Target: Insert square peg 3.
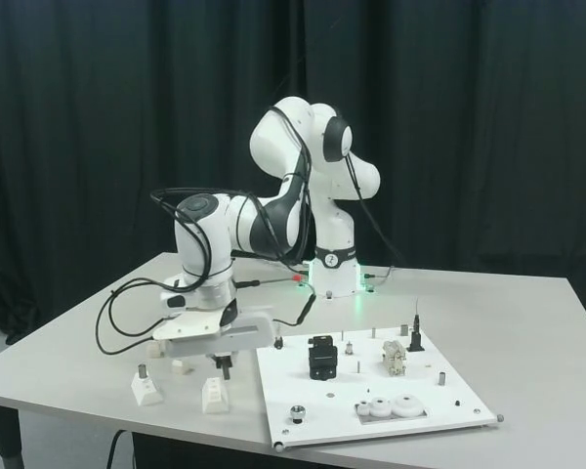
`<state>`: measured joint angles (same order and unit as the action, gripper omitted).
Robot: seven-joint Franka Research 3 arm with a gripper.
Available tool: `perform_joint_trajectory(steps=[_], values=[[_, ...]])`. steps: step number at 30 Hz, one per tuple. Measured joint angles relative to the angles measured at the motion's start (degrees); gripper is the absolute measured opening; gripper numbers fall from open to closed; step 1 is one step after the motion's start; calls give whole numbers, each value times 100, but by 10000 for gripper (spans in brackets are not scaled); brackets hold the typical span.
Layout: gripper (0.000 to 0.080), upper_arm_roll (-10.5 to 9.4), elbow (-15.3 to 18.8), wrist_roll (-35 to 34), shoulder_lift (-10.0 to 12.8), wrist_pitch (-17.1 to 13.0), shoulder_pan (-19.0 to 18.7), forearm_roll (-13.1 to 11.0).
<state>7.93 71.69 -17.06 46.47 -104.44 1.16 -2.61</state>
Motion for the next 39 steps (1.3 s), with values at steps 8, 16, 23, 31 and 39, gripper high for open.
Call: perform_joint_trajectory(steps=[8, 16, 23, 31, 39], values=[[116, -1, 4, -190, -28, 169, -166, -213], [116, -3, 8, -529, -95, 286, -425, -454], [116, -10, 29, -876, -184, 430, -709, -638], [116, -70, 96, -1332, -301, 651, -1067, -769], [116, -238, 379, -1884, -515, 736, -1414, -807]])
